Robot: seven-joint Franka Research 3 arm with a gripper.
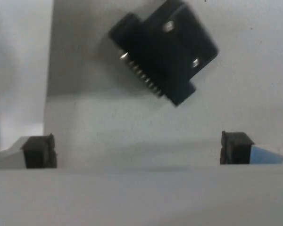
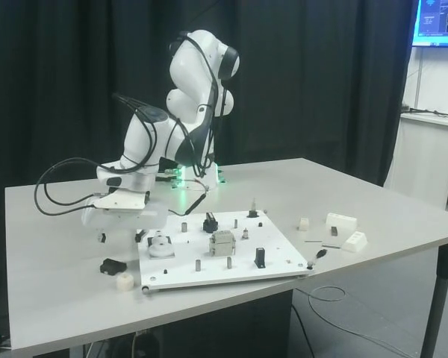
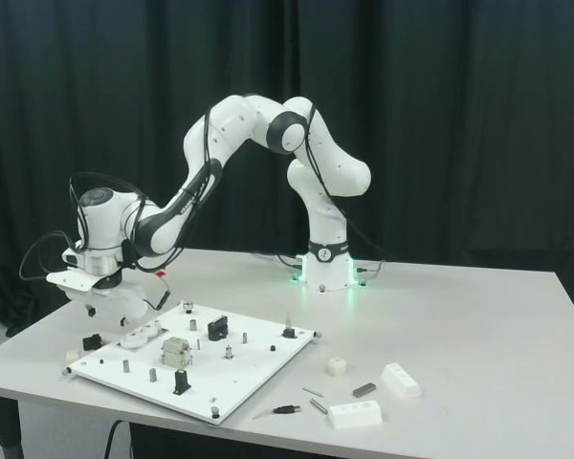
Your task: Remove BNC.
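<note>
A black connector (image 1: pixel 162 49) with a row of metal pins and two screws lies loose on the grey table, just off the left edge of the white board (image 2: pixel 231 277). It also shows in the room views as a black connector (image 2: pixel 113 265) (image 3: pixel 92 341). My gripper (image 1: pixel 137 149) hangs a little above it, open, with nothing between its fingers (image 1: pixel 37 151). The room views show the gripper (image 2: pixel 120 236) (image 3: pixel 105 312) low over the table beside the board's left edge.
The board (image 3: pixel 253 378) carries a black plug (image 2: pixel 209 222), a grey block (image 2: pixel 222 243), a black upright part (image 2: pixel 260 257) and several small pegs. A small white part (image 2: pixel 125 282) lies by the connector. White blocks (image 2: pixel 341 221) (image 2: pixel 355 241) sit to the right.
</note>
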